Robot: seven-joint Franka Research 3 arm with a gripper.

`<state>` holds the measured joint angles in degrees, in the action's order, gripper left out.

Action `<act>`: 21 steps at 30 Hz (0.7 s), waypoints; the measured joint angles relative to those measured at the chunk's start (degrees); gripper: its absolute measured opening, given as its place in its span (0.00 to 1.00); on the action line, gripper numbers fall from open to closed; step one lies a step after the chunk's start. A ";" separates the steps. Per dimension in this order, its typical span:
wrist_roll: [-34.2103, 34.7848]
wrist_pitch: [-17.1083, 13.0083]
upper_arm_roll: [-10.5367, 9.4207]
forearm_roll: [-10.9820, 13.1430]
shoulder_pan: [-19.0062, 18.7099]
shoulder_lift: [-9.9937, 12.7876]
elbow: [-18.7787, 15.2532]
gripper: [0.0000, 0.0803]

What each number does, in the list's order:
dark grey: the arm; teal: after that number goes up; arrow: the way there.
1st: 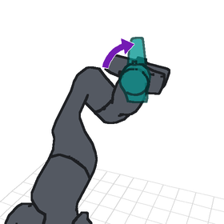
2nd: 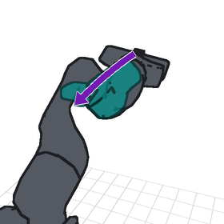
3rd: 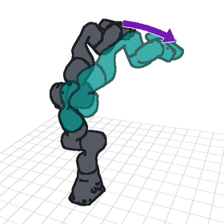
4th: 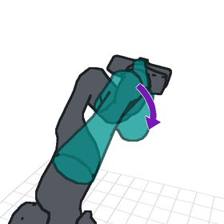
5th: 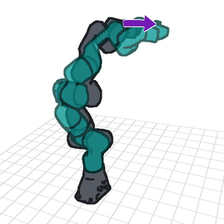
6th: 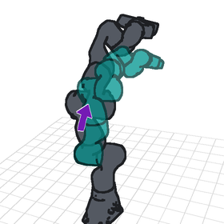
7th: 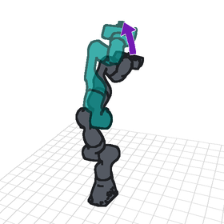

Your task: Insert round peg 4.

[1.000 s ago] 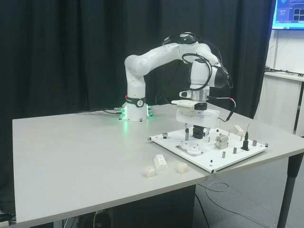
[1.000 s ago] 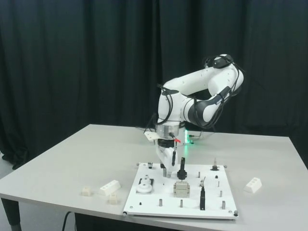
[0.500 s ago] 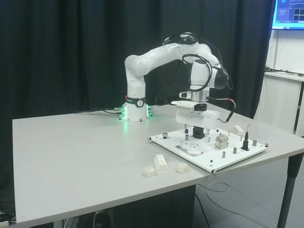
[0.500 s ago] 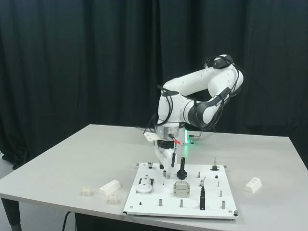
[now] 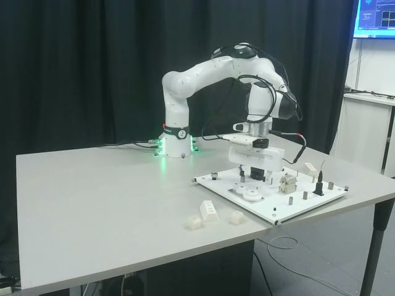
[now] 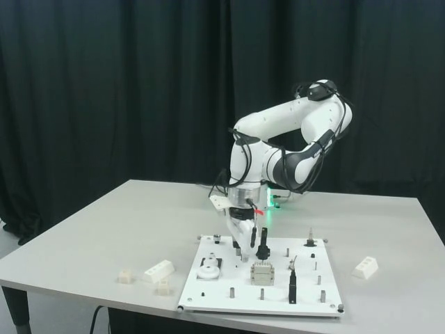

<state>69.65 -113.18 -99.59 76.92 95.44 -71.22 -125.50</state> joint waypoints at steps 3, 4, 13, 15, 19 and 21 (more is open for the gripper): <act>0.00 0.09 0.23 -0.28 -0.07 0.00 0.01 1.00; 0.00 0.17 0.35 -0.46 -0.10 0.01 0.01 1.00; 0.15 2.14 2.04 -1.65 -0.44 0.02 0.00 1.00; 0.32 2.73 2.46 -1.85 -0.51 0.03 -0.02 1.00; 0.72 3.67 3.12 -2.22 -0.63 0.03 -0.06 1.00; 0.97 4.07 3.37 -2.36 -0.69 0.03 -0.09 1.00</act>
<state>70.62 -109.11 -96.22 74.56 94.76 -71.20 -125.58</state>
